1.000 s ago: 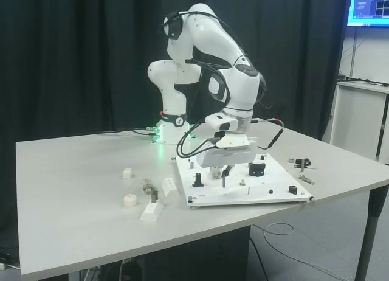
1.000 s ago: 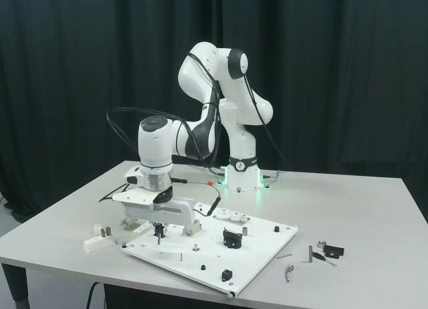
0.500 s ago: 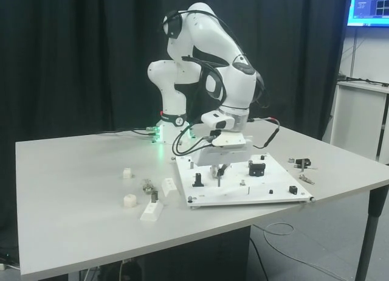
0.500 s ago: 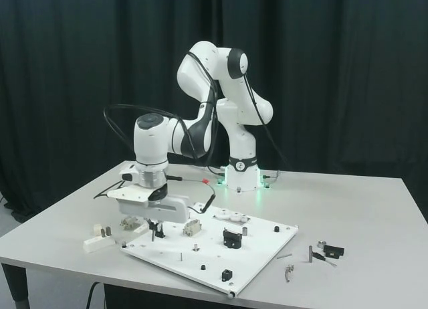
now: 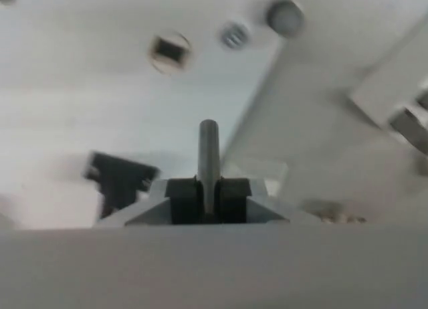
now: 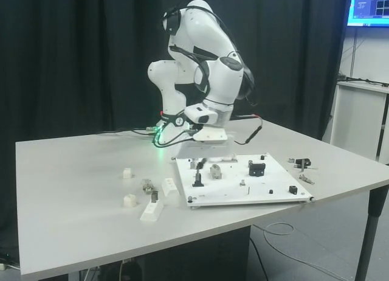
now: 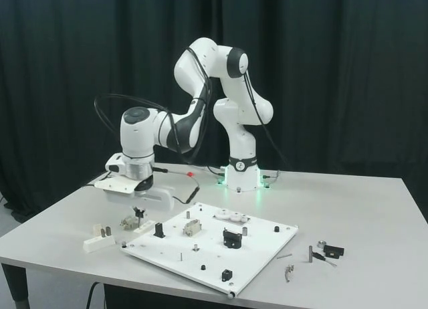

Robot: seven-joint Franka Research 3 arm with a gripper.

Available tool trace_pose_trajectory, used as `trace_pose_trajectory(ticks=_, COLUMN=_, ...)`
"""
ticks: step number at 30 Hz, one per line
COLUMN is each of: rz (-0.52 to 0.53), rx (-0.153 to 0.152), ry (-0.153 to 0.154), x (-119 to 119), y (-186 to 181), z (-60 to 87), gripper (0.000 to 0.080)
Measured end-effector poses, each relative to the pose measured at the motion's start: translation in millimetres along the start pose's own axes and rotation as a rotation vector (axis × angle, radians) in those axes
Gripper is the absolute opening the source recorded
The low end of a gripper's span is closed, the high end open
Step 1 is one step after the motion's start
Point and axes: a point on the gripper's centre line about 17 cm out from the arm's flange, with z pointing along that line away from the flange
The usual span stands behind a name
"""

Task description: Place round peg 2.

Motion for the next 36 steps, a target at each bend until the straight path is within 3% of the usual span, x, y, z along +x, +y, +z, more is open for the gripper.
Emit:
trace_pose_trajectory(ticks=14, rz=-0.011, rx=-0.021, ry=-0.063, x=-44.0, y=62.2, z=22.7, gripper=0.0067)
trace_pose_trajectory(ticks=27, rz=-0.013, rx=-0.043, ry=-0.043, x=-71.1, y=118.6, z=47.9, gripper=0.0067)
trace_pose_trajectory(ticks=36, rz=-0.019, rx=-0.03, ry=-0.014, x=-85.5, y=143.3, z=67.2, gripper=0.0067)
